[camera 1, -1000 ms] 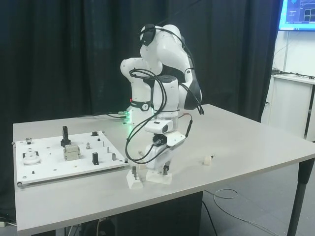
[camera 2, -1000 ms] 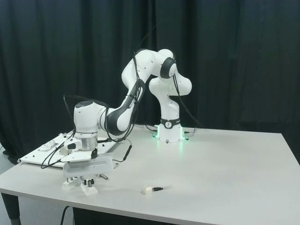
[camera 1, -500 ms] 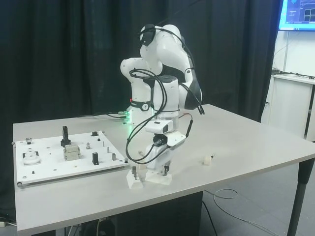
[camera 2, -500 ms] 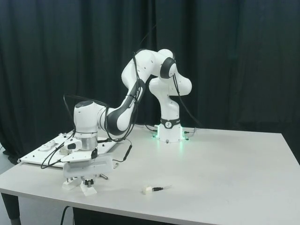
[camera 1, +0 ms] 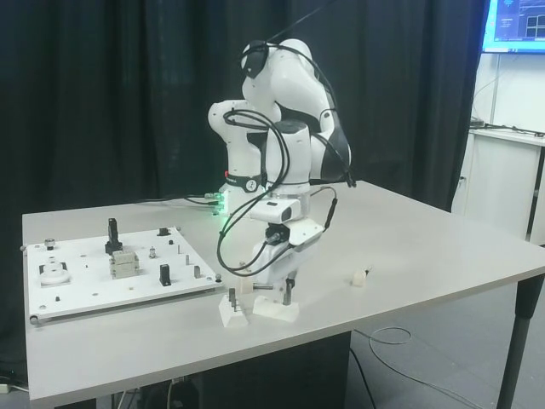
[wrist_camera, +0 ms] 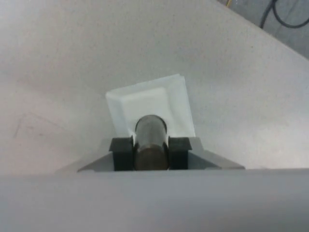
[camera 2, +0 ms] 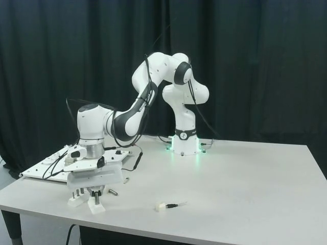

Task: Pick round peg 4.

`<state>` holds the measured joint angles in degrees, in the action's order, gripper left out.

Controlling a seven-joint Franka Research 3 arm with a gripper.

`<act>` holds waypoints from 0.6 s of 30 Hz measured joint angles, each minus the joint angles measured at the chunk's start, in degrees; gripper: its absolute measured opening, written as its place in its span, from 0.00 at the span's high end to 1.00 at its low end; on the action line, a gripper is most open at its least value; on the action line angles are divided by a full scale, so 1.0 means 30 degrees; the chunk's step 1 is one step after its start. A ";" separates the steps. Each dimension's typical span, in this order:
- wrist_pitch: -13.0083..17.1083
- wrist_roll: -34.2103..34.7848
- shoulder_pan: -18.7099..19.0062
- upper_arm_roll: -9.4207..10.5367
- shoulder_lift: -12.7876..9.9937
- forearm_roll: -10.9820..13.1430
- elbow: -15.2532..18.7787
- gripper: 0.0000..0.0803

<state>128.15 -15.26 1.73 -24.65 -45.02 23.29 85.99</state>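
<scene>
Round peg 4 (wrist_camera: 150, 142) pinched upright between black pads of gripper (wrist_camera: 150, 153), held just above white holder (wrist_camera: 149, 108) on desk (wrist_camera: 72, 58); vertical grip judged to suit straight extraction.

A robotics lab set up for testing: a white robot arm (camera 2: 148, 97) stands bolted to a grey tabletop (camera 2: 245, 178), its base glowing green, with black curtains (camera 2: 255, 66) hung behind as a backdrop. A white board of pegs and fixtures (camera 1: 111, 266) lies on the tabletop, cables (camera 1: 234, 239) trail from the arm, and a wall screen (camera 1: 515, 24) shows above a white cabinet (camera 1: 502, 175).
</scene>
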 joint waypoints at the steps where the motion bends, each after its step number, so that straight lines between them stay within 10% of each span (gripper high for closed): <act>1: -0.0191 0.0055 0.0002 -0.0024 0.0029 -0.0006 -0.0096 0.81; 18: -0.2648 0.0923 0.0094 -0.0483 0.0485 -0.0502 -0.1262 0.81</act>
